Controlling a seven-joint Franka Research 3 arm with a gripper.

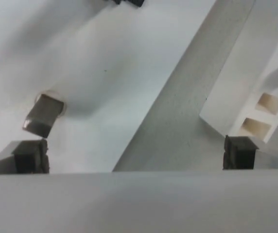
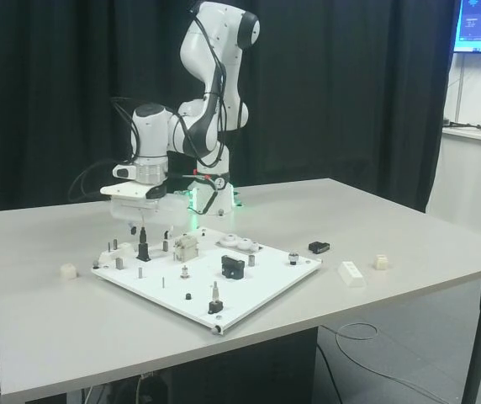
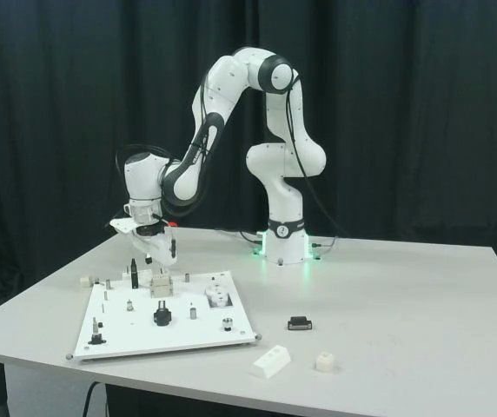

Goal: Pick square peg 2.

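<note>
A: Wrist view first: where is the square peg [image 1: 43,115]?
B: Standing in the white board [image 1: 105,87], just beside one fingertip [image 1: 30,156], not between them.
A: And the end effector [image 1: 135,156]?
B: Spread wide, gripping nothing, hovering over the board's far-left corner on the grey desk [image 2: 375,219].

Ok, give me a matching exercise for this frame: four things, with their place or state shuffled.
Things:
1. gripper
2. white board
3. black part
4. green light

Place or state:
A. lies on the grey table, off the board
B. open, above the board's far corner
C. carries pegs and small fixtures
D. at the foot of the arm

Pairs: 1-B, 2-C, 3-A, 4-D
</note>
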